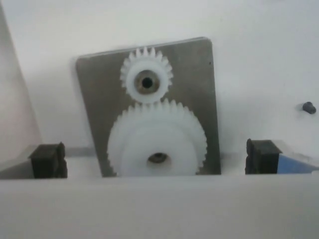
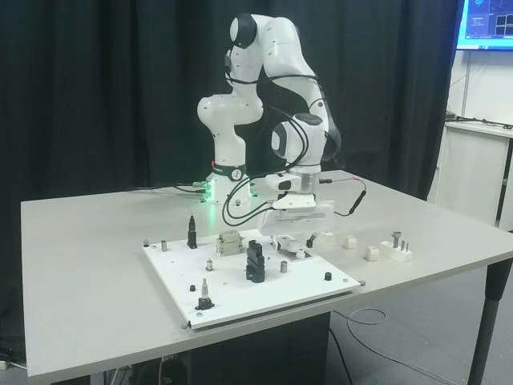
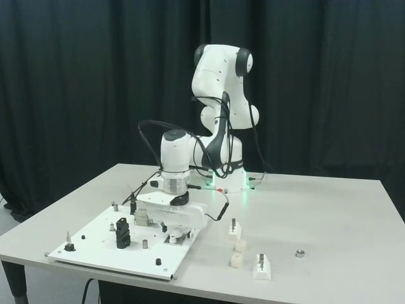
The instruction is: Insert medium gear.
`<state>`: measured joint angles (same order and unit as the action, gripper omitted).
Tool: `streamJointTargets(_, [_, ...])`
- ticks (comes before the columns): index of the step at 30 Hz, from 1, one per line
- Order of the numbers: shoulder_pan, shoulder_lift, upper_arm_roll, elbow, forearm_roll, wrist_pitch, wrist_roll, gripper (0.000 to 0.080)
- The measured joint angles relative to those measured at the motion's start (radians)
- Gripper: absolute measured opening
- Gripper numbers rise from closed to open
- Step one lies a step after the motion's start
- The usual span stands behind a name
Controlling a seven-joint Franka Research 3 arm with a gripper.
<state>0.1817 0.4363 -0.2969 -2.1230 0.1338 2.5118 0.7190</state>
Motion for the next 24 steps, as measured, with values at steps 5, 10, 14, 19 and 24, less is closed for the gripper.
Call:
streamJointTargets(5, [-0.003, 0.008, 0.0, 0.0, 0.012, 0.004, -0.002, 0.08])
streamJointTargets(10, [-0.005, 0.01, 0.0, 0.0, 0.016, 0.004, -0.007, 0.08])
streamJointTargets(14, [-0.006, 0.01, 0.0, 0.0, 0.016, 0.003, -0.007, 0.08])
streamJointTargets(19, [-0.006, 0.01, 0.0, 0.0, 0.017, 0.001, -0.007, 0.08])
streamJointTargets(24, [-0.006, 0.01, 0.0, 0.0, 0.018, -0.003, -0.007, 0.08])
